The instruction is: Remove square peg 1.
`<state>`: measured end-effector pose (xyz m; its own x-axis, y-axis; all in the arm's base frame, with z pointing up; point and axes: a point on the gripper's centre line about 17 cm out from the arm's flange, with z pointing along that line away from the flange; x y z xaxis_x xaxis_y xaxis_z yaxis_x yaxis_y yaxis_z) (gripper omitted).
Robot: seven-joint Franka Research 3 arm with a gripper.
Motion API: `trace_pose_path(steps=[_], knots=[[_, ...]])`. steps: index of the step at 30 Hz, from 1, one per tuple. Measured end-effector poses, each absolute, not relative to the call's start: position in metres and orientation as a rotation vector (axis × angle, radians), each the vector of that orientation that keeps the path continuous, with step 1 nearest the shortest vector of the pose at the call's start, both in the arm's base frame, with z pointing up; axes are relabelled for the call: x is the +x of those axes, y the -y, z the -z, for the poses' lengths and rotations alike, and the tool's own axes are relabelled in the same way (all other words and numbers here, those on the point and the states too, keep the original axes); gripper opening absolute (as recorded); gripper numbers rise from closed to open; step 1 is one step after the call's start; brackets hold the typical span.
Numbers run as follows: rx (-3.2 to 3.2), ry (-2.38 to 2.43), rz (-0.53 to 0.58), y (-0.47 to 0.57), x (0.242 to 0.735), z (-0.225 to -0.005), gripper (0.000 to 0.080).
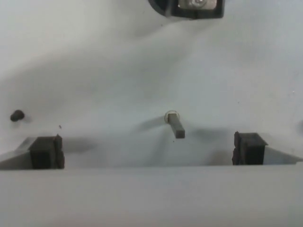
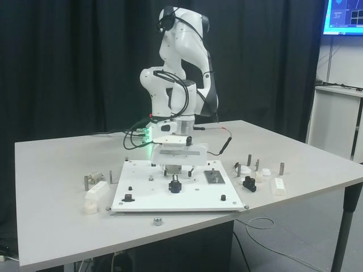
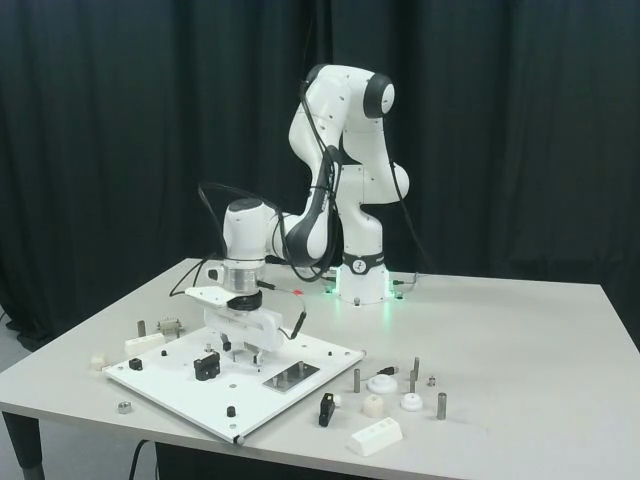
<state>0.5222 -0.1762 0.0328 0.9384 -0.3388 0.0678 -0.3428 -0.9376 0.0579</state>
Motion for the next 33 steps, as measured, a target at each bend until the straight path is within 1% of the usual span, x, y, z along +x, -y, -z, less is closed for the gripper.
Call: trace_pose_path(steps=[10, 16, 17, 26, 27, 32, 33], knots=[[3.020, 0.537, -0.087, 0.176, 0.522, -0.026, 0.0800], [3.019, 0.551, -0.102, 0.176, 0.525, -0.026, 0.0800], [3.019, 0.552, -0.105, 0.176, 0.526, -0.026, 0.0686], [3.012, 0.553, -0.134, 0.181, 0.534, -0.030, 0.0686], [3.012, 0.554, -0.137, 0.182, 0.534, -0.031, 0.0360], [3.007, 0.565, -0.140, 0.190, 0.533, -0.031, 0.0360], [3.006, 0.566, -0.140, 0.191, 0.533, -0.031, 0.0202]])
